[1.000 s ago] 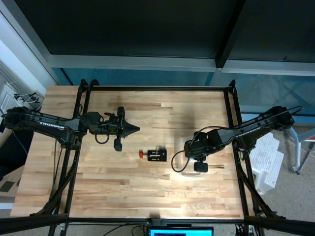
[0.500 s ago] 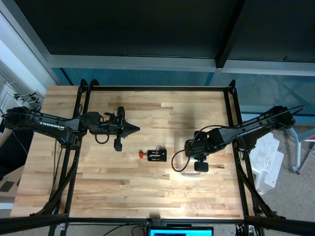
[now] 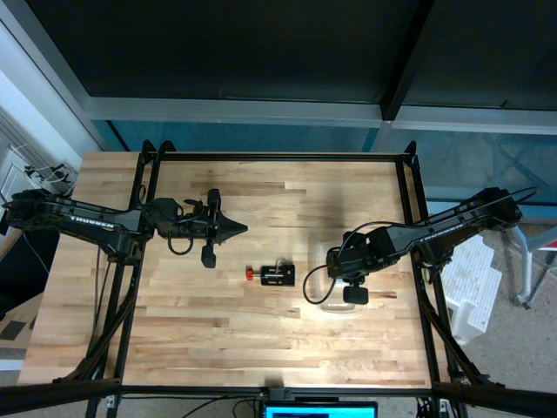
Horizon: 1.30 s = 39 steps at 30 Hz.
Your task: Pick the rca connector and install on the hub
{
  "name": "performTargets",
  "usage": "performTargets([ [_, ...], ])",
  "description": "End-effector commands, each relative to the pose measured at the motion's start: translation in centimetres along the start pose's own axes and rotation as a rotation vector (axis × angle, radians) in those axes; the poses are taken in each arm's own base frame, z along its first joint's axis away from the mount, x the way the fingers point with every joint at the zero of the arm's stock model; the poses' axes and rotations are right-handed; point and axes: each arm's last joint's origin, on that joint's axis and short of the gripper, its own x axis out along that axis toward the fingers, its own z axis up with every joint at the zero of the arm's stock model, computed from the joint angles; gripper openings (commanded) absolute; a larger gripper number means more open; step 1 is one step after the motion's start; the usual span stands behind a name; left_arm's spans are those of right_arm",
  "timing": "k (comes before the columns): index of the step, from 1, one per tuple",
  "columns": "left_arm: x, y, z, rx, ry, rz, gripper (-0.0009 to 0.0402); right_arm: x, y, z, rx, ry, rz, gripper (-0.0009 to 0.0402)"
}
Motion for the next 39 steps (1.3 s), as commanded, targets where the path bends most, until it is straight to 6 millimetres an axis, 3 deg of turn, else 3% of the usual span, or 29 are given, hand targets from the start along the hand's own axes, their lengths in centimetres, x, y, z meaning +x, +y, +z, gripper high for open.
performTargets([
  [1,0.0,0.0,0.0,0.0,0.0,0.0,0.0,-0.1,0.0,0.1,0.001,-0.005,0.001,0.0004],
  [21,0.0,0.0,0.0,0.0,0.0,0.0,0.0,0.3,0.2,1.8,0.004,-0.003,-0.004,0.0004],
  [39,0.0,0.0,0.0,0.0,0.0,0.0,0.0,1.1,0.3,4.7,-0.008,0.001,-0.013,0.0013],
])
